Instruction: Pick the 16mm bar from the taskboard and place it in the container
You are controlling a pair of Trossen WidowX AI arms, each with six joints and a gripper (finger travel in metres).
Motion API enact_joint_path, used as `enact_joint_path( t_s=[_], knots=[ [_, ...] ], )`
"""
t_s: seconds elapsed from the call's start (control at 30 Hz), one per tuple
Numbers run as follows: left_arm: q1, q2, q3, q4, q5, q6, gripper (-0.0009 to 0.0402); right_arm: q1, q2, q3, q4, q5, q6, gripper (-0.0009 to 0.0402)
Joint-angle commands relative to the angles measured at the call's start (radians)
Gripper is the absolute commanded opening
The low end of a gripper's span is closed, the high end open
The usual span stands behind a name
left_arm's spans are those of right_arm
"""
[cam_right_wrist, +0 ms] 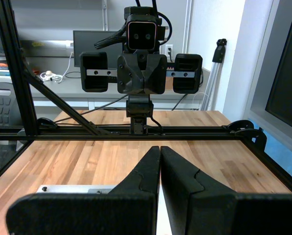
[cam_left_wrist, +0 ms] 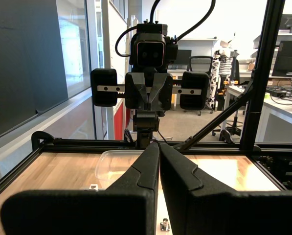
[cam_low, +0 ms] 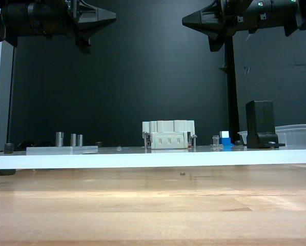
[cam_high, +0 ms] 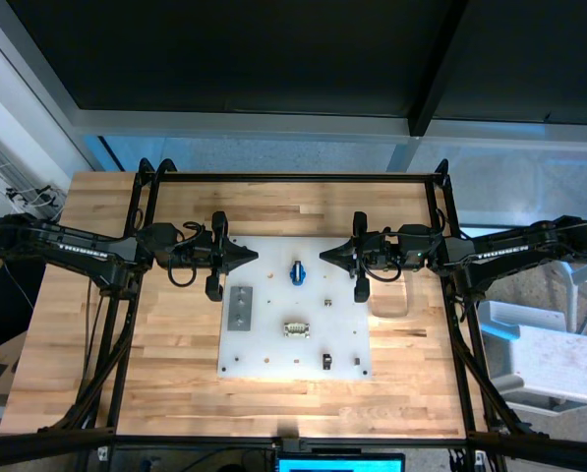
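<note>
1. The wooden surface [cam_high: 87, 295] carries everything, inside a black frame.
2. The taskboard [cam_high: 273, 349], a flat white plate, lies in the middle of the surface.
3. The left arm reaches in from the left edge. Its tool [cam_high: 257, 253] hangs high above the board's far left corner, its fingers pressed together and holding nothing.
4. The right arm mirrors it from the right edge. Its tool [cam_high: 322, 256] hangs high above the board's far side, pointing at the left tool. Its fingers are also pressed together on nothing.
5. The container [cam_high: 391, 295], a clear tub, sits on the surface just beside the board's right edge.
6. A grey block [cam_high: 241, 307] lies on the board's left part.
7. A white connector [cam_high: 295, 329] stands near the board's middle, and a black fitting [cam_high: 326, 361] stands nearer the front edge.
8. A blue knob [cam_high: 297, 272] sits on the board's far half.
9. Three short metal bars stand upright in the block. The widest, the 16mm bar [cam_low: 59, 139], is leftmost in the low view.
</note>
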State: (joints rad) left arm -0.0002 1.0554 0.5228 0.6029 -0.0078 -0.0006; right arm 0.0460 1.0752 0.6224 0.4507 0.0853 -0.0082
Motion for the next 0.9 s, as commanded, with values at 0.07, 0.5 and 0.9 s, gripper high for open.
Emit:
enact_joint_path(
  t_s=[0.07,0.5,0.9],
  knots=[
    [0.000,0.000,0.000,0.000,0.000,0.000,0.0000,0.000,0.000,0.000,0.058,0.042,0.047,0.0000],
    [0.000,0.000,0.000,0.000,0.000,0.000,0.0000,0.001,0.000,0.000,0.050,0.038,0.045,0.0000],
    [0.000,0.000,0.000,0.000,0.000,0.000,0.0000,0.005,0.000,0.029,-0.064,-0.021,0.080,0.0000]
  ],
)
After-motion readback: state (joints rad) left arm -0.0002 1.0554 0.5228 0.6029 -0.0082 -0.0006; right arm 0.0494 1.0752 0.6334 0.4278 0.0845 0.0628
